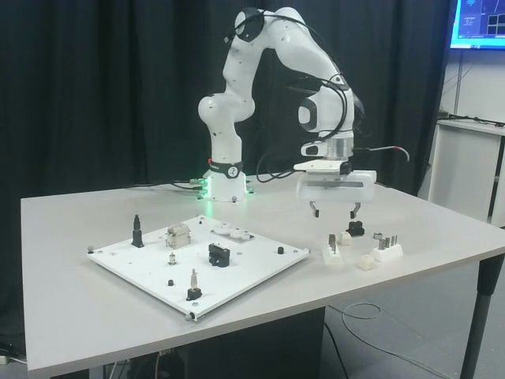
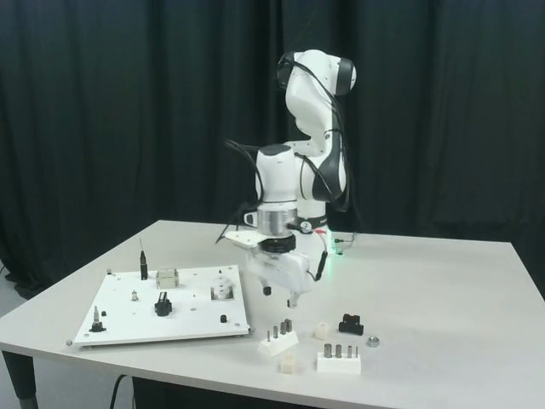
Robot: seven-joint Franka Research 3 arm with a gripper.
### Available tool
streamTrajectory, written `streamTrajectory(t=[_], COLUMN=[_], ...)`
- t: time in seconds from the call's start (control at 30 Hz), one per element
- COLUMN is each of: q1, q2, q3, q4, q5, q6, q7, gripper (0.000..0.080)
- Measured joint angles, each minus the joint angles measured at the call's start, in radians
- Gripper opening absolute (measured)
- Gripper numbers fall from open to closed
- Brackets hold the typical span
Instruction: Pick square peg 4.
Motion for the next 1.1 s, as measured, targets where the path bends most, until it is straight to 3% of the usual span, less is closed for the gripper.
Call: streamTrajectory(t=[0.53,0.8,1.1], q1=[0.029,0.027,-0.004], q2=[0.035,0.054,0.069], q3=[0.000,0.006,0.053], q4=[-0.017,-0.027,-0.038], q5=[-0.084,-0.086,-0.084], q6=[0.002,0.030,0.058], q7=[0.023,0.003,-0.065], gripper=[0.0800,0.0800,0.0800])
